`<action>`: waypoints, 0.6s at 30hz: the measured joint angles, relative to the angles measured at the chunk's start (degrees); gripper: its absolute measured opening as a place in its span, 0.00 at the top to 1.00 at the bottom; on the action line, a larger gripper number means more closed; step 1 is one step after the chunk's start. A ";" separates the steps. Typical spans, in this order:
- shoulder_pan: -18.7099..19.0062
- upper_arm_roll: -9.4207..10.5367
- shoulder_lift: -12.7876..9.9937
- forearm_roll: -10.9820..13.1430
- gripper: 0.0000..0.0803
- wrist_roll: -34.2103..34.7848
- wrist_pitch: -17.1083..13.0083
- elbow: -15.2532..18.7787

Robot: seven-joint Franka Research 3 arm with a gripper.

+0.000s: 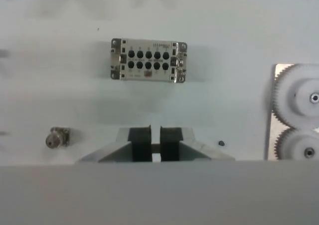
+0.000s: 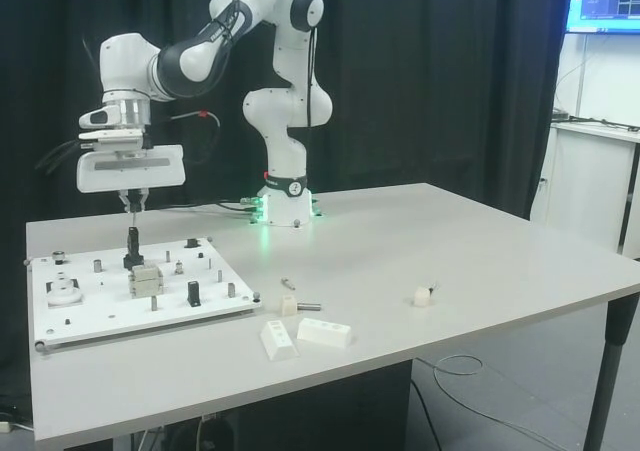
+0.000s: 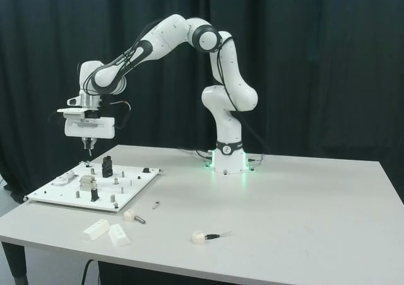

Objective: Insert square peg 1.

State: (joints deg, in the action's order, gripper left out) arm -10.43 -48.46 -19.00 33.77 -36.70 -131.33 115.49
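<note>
peg: we can't tell which item is square peg 1; small parts lie loose on the grey table [image 2: 480, 241], lower centre of both room views.
gripper [image 1: 155, 144]: hangs above the white board [image 2: 215, 306], apart from it; jaws narrow, slim gap, holding nothing we can see.
below fingers: multi-pin connector block [image 1: 148, 60], upper centre of wrist view.
nearby: white gears [image 1: 299, 110] at right edge, metal stud [image 1: 57, 137] lower left.
loose: two white blocks [image 3: 107, 232] in front of the board.

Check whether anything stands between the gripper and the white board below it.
Nothing visible does: the gripper hangs in open air above the white board. A black post on the board rises nearby, well below it.
</note>
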 joint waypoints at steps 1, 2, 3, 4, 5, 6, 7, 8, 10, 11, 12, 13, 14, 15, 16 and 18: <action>0.00 0.03 -0.29 0.28 0.96 -0.11 -0.03 -0.09; 0.00 0.06 -0.56 0.55 0.96 -0.32 -0.06 -0.20; 0.00 0.09 -0.85 0.78 0.96 -0.70 -0.09 -0.32; 0.00 0.12 -1.12 1.00 0.96 -1.28 -0.12 -0.43; 0.00 0.14 -1.41 1.28 0.96 -2.04 -0.15 -0.54; 0.00 0.16 -1.67 1.57 0.96 -2.81 -0.17 -0.63; 0.00 0.17 -1.94 1.93 0.96 -3.85 -0.21 -0.71; 0.00 0.17 -2.22 2.30 0.96 -4.94 -0.25 -0.77; -0.02 0.17 -2.71 2.99 0.96 -6.67 -0.32 -0.83; -0.04 0.17 -2.95 3.38 0.96 -7.37 -0.36 -0.84; -0.05 0.18 -3.19 3.82 0.96 -8.13 -0.40 -0.84; -0.07 0.18 -3.40 4.19 0.96 -9.06 -0.41 -0.84; -0.09 0.20 -3.60 4.52 0.96 -10.18 -0.42 -0.84; -0.10 0.21 -3.80 4.90 0.96 -11.41 -0.42 -0.84; -0.11 0.24 -3.98 5.34 0.96 -12.50 -0.42 -0.84; -0.14 0.28 -4.36 6.50 0.96 -14.34 -0.42 -0.83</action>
State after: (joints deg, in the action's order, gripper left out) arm -10.57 -48.18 -23.36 40.27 -51.04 -131.74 114.65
